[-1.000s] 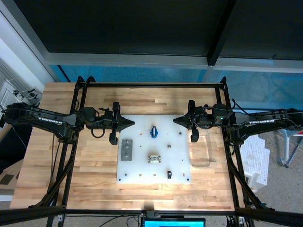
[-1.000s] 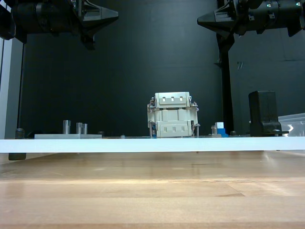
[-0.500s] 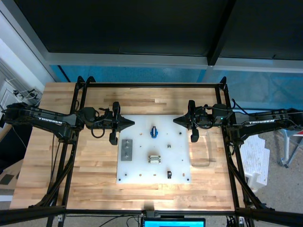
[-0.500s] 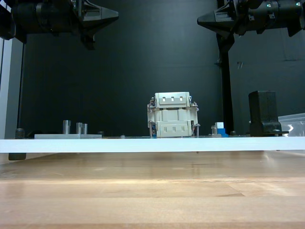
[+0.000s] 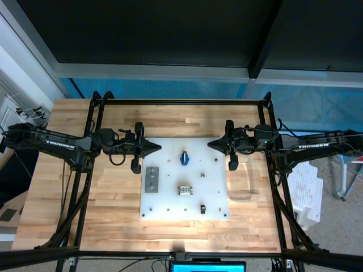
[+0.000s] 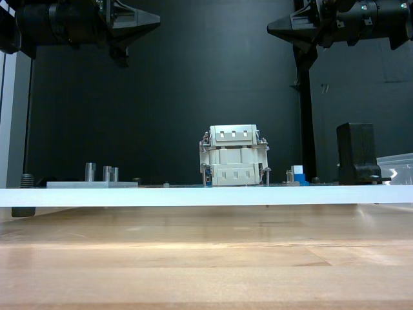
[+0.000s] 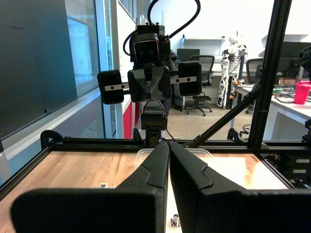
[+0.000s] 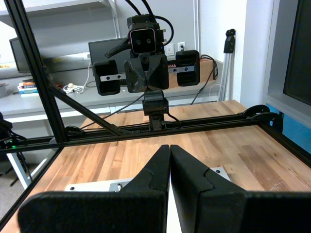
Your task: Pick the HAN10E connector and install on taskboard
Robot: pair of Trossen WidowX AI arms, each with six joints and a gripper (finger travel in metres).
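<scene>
Above the board's far edge, we see the left gripper [image 5: 160, 147] and right gripper [image 5: 209, 145] hanging high, jaws pressed together and empty, tips pointing at each other. Below and between them, the HAN10E connector [image 5: 184, 191] stands upright near the middle of the taskboard [image 5: 164, 195], apparently stacked on a mating base. We judge that descending with the jaws unopened would strike the connector's top, and that an off-centre push could tilt it or jam its pins.

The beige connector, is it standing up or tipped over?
Upright: the HAN10E connector sits level on the taskboard. The left gripper and right gripper, both shut, hang high above.
</scene>
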